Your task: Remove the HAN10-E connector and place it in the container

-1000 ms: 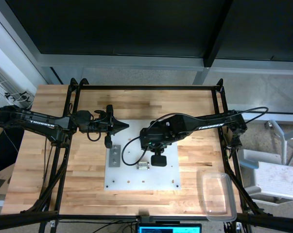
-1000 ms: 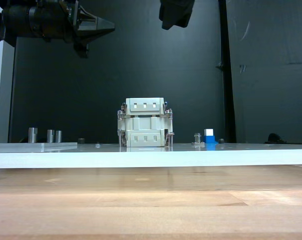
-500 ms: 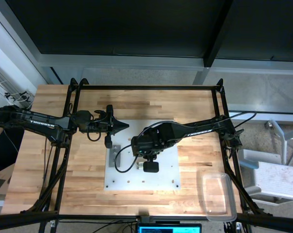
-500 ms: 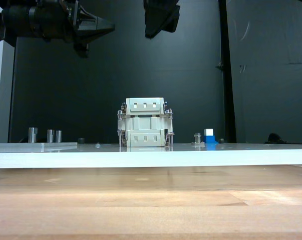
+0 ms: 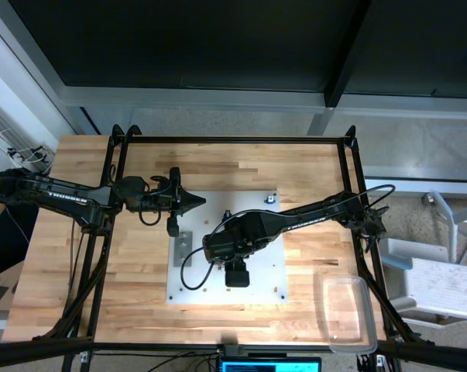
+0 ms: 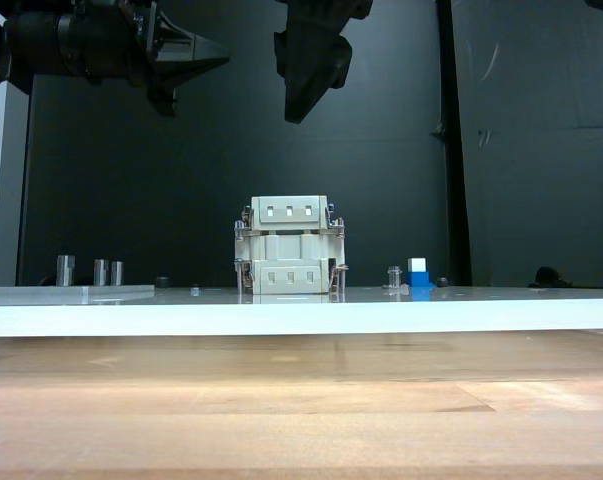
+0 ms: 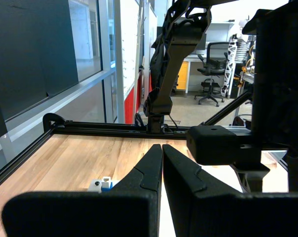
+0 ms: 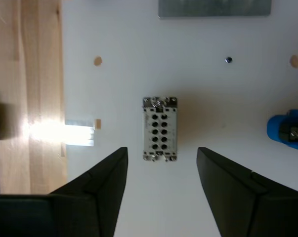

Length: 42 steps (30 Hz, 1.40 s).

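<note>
The right gripper [image 6: 301, 100] is hovering high over the white board [image 5: 268, 283], pointing straight down, and its fingers [image 8: 106, 182] are standing well apart. The right wrist view is showing the HAN10-E connector [image 8: 160, 128] lined up in the gap between them, its two rows of holes facing up. The fingers are flanking its long sides. In the low view the connector is sitting upright on the board, with plenty of open air between it and the gripper above. Nothing is touching it.

So this looks like the lining-up stage of the pick, with the grasp itself not yet made.

Over on the other side, the left gripper [image 7: 161, 153] is hanging parked above the far left part of the board, its fingers pressed together into a point.

The next move, I'd say, is asking for a straight drop with the fingers kept wide. They need to pass down both long sides before squeezing, and then lift cleanly upward. The blue part [image 8: 286, 132] is sitting off to one side, apart from the connector, so it should not be getting in the way.

The container [image 5: 345, 314] is waiting at the near right corner of the worktop [image 5: 310, 167], well apart from the board. A carry across will be needed after the lift.
</note>
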Available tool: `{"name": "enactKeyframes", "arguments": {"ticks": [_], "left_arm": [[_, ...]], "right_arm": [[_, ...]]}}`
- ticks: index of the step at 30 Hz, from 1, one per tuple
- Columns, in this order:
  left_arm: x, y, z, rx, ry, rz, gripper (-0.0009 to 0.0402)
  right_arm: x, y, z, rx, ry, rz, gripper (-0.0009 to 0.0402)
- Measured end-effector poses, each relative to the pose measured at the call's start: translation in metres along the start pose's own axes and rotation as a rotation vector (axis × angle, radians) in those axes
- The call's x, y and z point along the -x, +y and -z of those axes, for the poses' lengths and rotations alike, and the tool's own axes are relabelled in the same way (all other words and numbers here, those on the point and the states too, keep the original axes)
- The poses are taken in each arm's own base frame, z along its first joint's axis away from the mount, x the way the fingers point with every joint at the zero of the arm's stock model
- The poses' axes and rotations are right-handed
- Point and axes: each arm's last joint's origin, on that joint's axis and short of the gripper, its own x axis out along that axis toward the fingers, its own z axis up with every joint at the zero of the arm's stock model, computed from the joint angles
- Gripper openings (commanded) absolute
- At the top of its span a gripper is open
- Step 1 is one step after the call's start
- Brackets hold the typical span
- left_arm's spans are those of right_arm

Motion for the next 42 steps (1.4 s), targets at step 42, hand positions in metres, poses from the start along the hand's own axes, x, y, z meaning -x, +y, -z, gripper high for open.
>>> {"name": "enactKeyframes", "arguments": {"ticks": [42], "left_arm": [[0.000,0.000,0.000,0.000,0.000,0.000,0.0000]], "right_arm": [[-0.076,0.005,-0.001,0.018,0.081,0.053,0.0271]]}}
